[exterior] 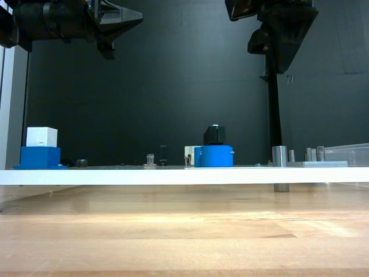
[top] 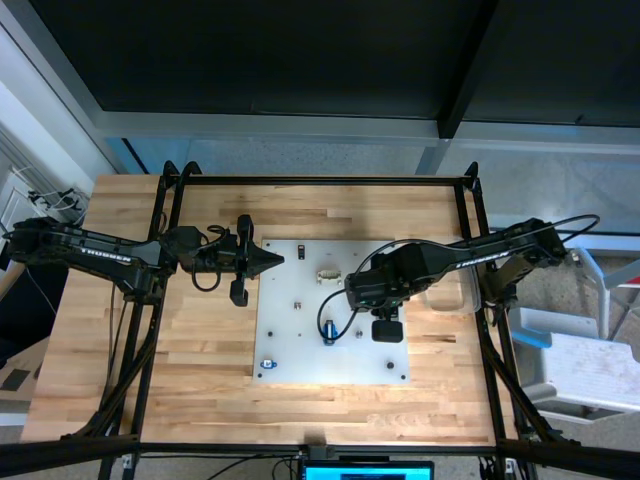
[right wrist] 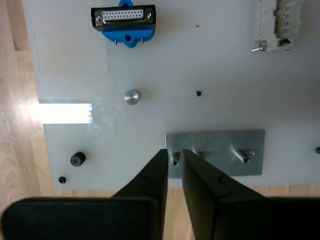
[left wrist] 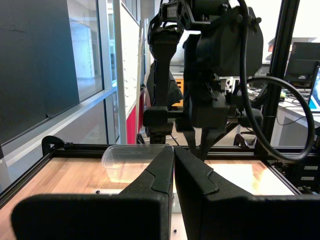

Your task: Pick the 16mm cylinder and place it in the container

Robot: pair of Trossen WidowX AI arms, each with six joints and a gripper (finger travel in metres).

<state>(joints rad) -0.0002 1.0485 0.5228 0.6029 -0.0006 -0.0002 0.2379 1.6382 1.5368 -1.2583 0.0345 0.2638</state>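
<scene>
Wooden tabletop (top: 200,340) with a white board (top: 300,300) at its middle. Left gripper (top: 275,259) high over the board's left edge, fingers pressed together, empty. Right gripper (right wrist: 174,155) raised above a grey metal block (right wrist: 220,150) toward the board's right edge, fingers nearly touching, holding nothing. Clear container (left wrist: 131,164) just off that edge. Cylinder (right wrist: 132,96) upright on the board, near the block.
</scene>
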